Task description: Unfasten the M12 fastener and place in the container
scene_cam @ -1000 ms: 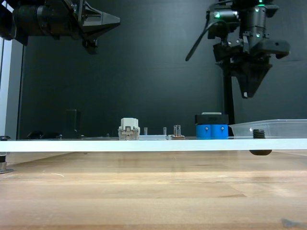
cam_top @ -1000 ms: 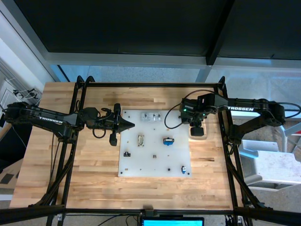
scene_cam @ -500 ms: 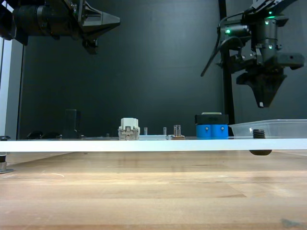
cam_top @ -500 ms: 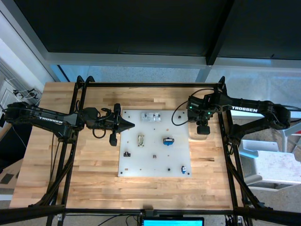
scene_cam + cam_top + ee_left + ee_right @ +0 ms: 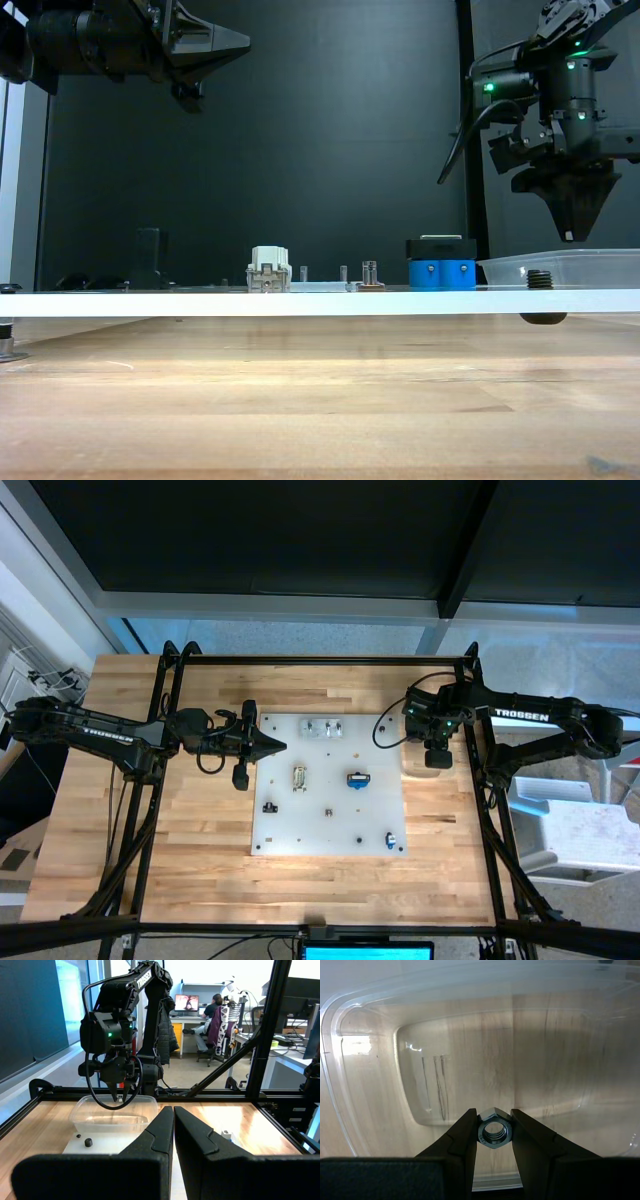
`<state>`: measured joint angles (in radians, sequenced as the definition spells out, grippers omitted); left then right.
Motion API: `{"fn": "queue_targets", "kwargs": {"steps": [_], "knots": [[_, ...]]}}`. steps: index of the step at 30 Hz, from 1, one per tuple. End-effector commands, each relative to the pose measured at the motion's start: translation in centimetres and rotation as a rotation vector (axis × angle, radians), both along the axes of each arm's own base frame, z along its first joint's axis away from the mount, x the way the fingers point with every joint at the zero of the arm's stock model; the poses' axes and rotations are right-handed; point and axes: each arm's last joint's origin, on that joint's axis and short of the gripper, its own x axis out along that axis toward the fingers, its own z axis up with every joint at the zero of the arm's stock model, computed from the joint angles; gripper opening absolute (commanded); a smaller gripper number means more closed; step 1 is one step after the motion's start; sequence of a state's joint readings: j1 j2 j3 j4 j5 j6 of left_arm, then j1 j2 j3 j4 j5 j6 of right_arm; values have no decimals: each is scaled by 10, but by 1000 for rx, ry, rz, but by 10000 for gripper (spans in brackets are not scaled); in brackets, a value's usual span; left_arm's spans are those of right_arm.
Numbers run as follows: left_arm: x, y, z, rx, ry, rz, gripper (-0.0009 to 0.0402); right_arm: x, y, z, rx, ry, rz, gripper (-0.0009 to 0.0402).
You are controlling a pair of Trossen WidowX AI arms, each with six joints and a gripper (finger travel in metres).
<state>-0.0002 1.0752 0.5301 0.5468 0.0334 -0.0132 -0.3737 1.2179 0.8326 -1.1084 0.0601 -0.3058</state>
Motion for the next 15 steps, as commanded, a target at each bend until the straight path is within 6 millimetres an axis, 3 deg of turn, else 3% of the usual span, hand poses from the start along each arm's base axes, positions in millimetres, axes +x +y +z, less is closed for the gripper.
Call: {"fn": "queue_targets", "kwargs": {"steps": [1,8,15], "knots": [[0,0,0,0,0,0,0,1,0,0,-1,-3,-1,0],[0,0,0,0,0,0,0,2,-1,0,-5,-15,0,13],[0,0,0,0,0,0,0,2,-1,0,-8,-21,0,109]]}}
